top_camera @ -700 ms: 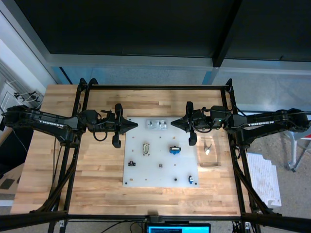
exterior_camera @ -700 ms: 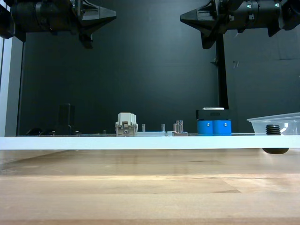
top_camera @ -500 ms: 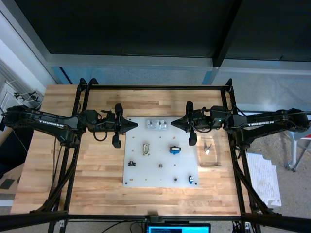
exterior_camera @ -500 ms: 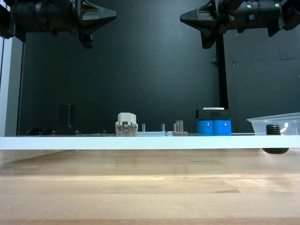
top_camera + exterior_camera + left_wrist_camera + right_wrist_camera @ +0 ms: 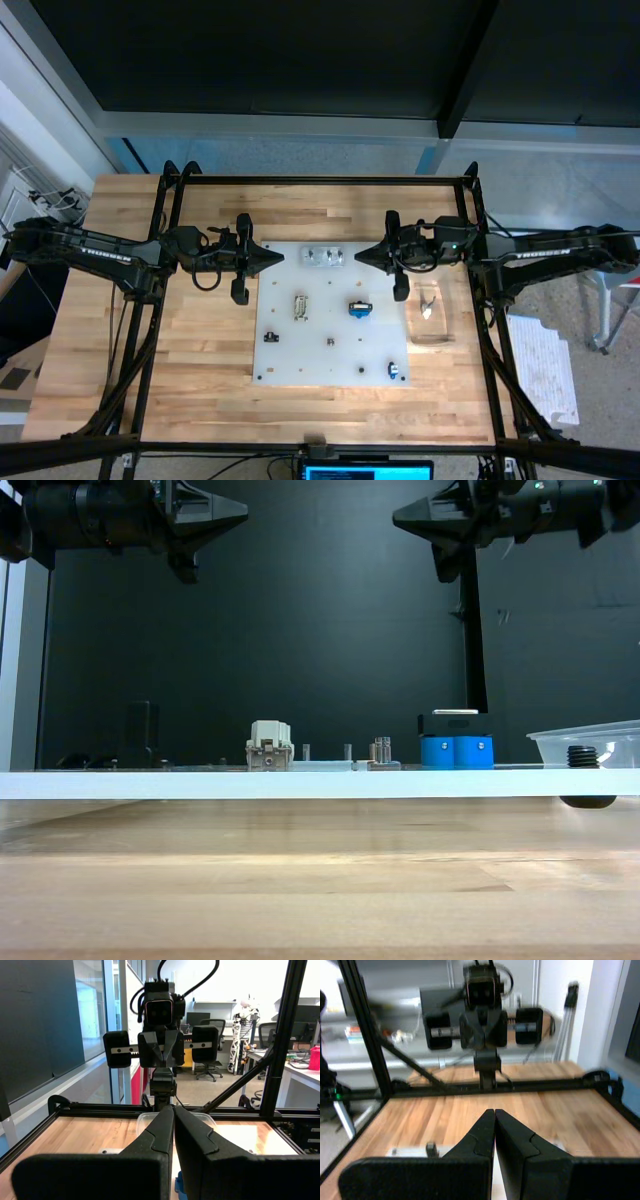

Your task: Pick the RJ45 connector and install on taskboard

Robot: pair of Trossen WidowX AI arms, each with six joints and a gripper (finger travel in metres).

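Your left end effector (image 5: 280, 258) hangs over the 10 o'clock corner of the taskboard (image 5: 300, 360) and points toward 3 o'clock. Its fingers (image 5: 162, 1125) are pressed together with nothing between them.

Your right end effector (image 5: 358, 256) hangs over the board's 1 o'clock edge and points toward 9 o'clock. The 2 tips face each other across the silver fittings (image 5: 324, 258). Its fingers (image 5: 485, 1130) are likewise closed on nothing. From the low view, both end effectors sit well above the board at about the same height.

The RJ45 connector (image 5: 428, 308) is not on the board. It lies in the clear tray (image 5: 440, 343), which rests on the wooden surface (image 5: 200, 370) just beside the board's 3 o'clock edge. The connector is a small pale piece with a silvery glint, at about 4 o'clock from your right end effector's tip and well apart from it.

On the board, the beige socket (image 5: 300, 307) stands near the middle. The blue component (image 5: 359, 309) is at 3 o'clock from the socket, between it and the tray.
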